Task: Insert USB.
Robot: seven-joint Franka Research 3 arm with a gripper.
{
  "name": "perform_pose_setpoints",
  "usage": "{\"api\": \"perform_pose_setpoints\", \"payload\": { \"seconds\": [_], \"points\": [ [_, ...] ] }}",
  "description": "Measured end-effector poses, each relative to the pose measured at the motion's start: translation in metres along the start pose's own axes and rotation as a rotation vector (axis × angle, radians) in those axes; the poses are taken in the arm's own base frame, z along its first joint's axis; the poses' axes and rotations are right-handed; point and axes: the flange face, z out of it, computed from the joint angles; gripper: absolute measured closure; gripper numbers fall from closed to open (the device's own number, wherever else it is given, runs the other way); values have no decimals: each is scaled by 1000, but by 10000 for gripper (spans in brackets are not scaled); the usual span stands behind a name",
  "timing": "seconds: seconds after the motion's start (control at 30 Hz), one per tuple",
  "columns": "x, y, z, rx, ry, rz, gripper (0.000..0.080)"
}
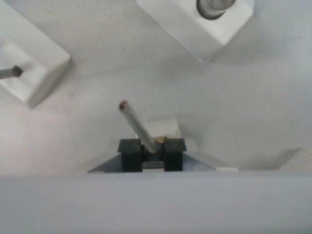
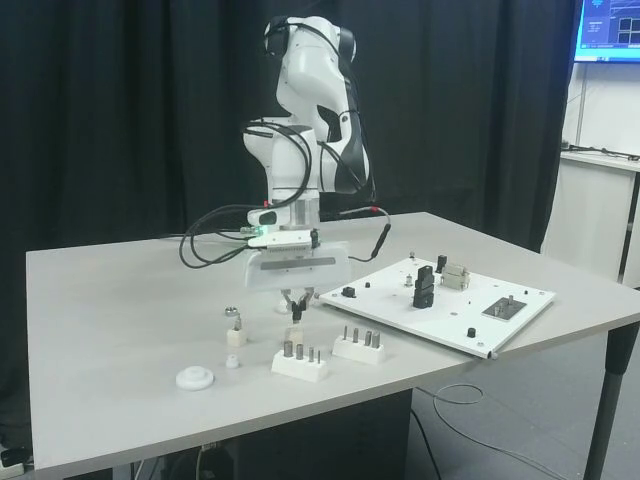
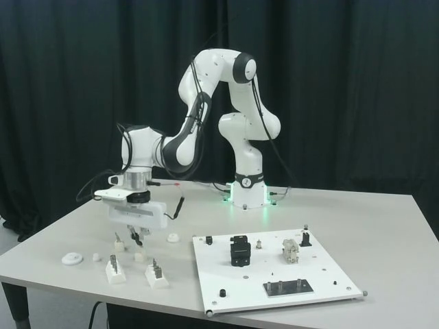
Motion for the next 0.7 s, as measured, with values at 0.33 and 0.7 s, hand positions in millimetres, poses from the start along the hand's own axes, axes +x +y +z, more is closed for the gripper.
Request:
{"api": "perform_pose_setpoints", "payload": {
  "seconds": [0.33,0.7],
  "points": [
    [3,2,-15,3,-6,-2,711],
    [4,3,-19,3,-3,-4,711]
  ]
}}
